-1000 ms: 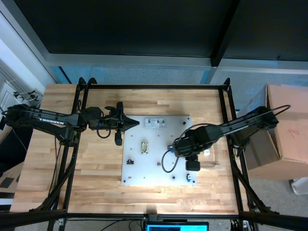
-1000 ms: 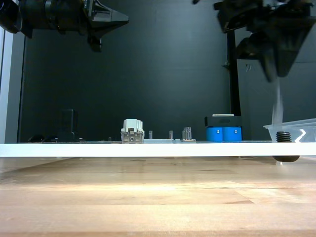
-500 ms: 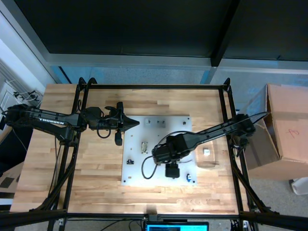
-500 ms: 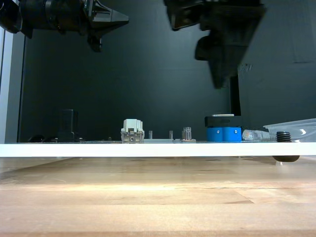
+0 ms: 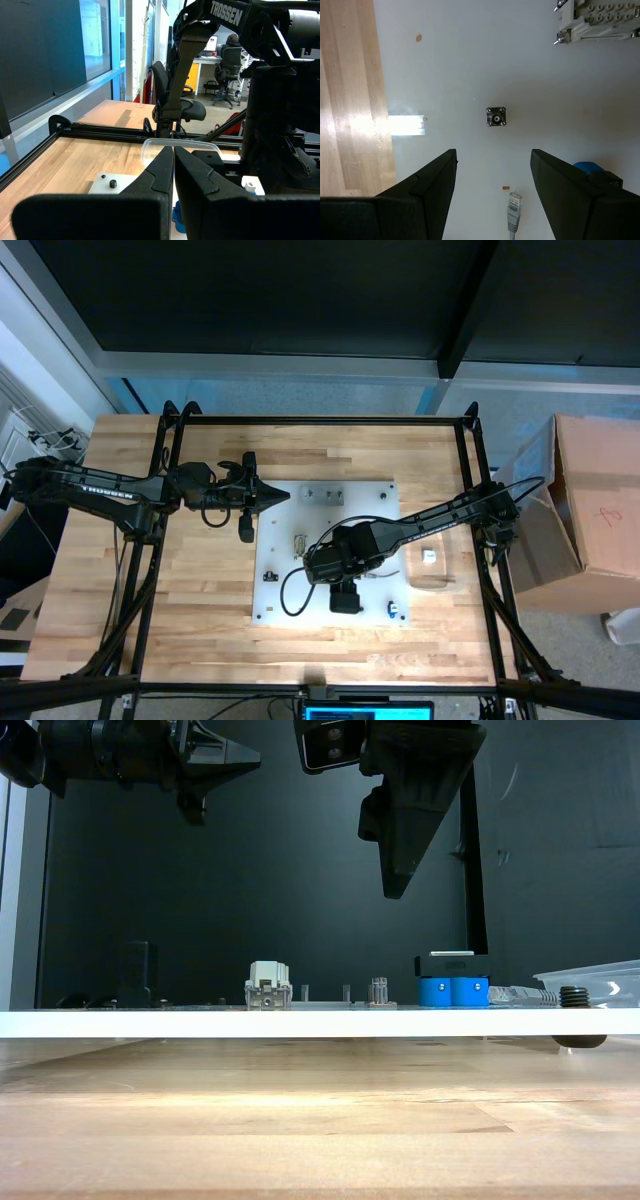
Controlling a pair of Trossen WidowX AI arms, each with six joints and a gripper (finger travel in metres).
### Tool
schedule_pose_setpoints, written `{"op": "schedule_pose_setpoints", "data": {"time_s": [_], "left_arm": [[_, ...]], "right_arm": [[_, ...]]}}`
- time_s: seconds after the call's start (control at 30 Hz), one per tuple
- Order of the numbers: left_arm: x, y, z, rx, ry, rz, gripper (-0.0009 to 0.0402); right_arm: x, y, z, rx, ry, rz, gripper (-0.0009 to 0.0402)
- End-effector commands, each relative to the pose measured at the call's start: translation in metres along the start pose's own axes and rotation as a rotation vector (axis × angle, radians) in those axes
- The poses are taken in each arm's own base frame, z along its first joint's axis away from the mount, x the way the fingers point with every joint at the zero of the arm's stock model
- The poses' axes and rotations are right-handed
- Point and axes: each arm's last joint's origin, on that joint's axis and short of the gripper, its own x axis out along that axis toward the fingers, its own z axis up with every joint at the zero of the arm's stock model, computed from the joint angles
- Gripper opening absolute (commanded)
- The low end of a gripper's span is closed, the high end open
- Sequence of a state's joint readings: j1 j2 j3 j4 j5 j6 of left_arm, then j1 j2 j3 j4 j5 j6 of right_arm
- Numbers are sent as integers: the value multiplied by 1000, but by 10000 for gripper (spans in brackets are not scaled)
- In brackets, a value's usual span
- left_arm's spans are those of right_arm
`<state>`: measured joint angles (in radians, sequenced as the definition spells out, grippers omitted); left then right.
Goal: Pick the RJ45 connector and install on the taskboard
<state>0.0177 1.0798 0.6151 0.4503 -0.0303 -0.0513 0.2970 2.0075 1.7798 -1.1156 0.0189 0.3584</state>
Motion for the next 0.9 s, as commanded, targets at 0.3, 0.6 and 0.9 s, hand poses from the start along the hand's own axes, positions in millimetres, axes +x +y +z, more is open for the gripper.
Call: {"op": "schedule_pose_setpoints", "data": {"time_s": [0.3,0.6,0.9], "left_arm": [[0,0,0,0,-1,0,0],[0,0,0,0,0,0,0],[0,0,0,0,-1,0,0]], "right_arm": [[6,-4,-25,-20,22,-110,193],[12,-14,-68,9,21,-87,193],[32,-16,-98,7,50,-69,192]]}}
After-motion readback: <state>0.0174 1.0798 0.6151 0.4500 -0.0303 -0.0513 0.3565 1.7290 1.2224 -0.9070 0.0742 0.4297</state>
